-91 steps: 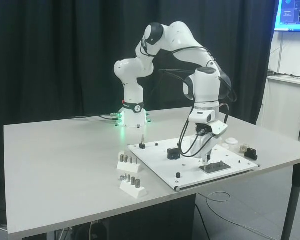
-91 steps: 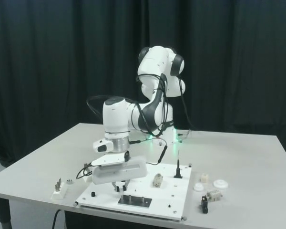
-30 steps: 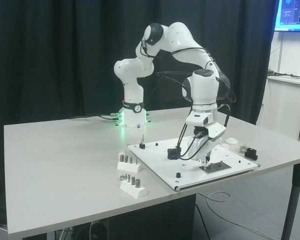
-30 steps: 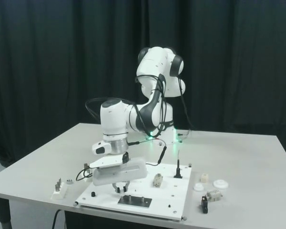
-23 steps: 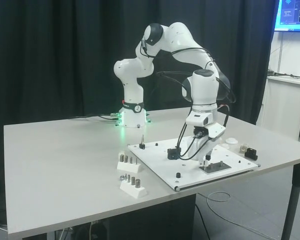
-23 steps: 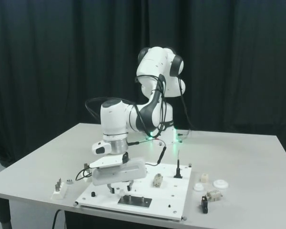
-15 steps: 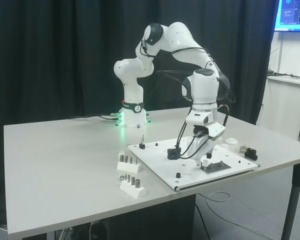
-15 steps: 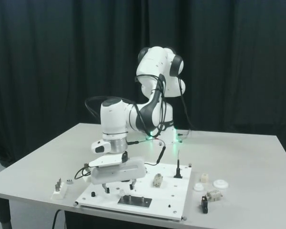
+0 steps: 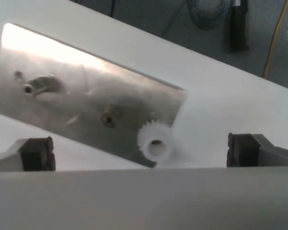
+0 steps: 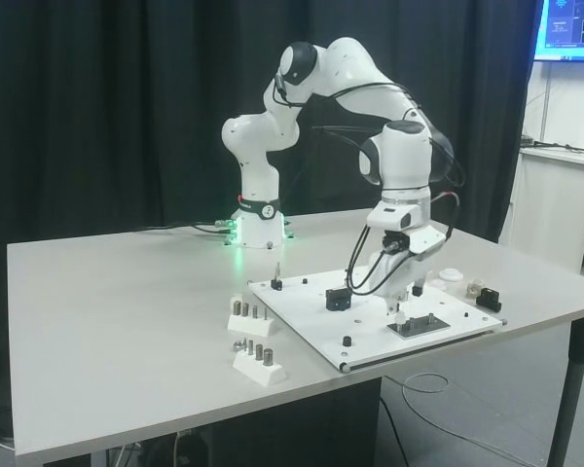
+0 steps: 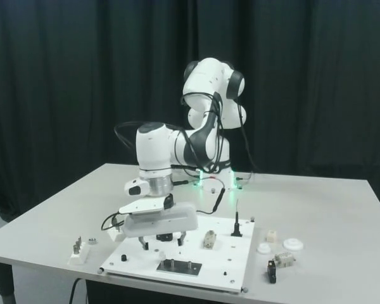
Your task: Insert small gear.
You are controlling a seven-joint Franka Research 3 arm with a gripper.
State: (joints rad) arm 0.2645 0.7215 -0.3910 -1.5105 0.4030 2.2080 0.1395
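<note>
Sitting upright on a peg at the corner of the grey metal plate (image 9: 86, 96), the small gear (image 9: 155, 142) lies directly below the tool (image 9: 139, 153), between its spread, empty fingers (image 9: 36, 153); any coming move is straight up, away from the gear's vertical axis

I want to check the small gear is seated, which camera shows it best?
The wrist view: the gear fills the frame, teeth and bore visible, at the grey plate's corner. Both room views show only a tiny white speck below the gripper.
</note>
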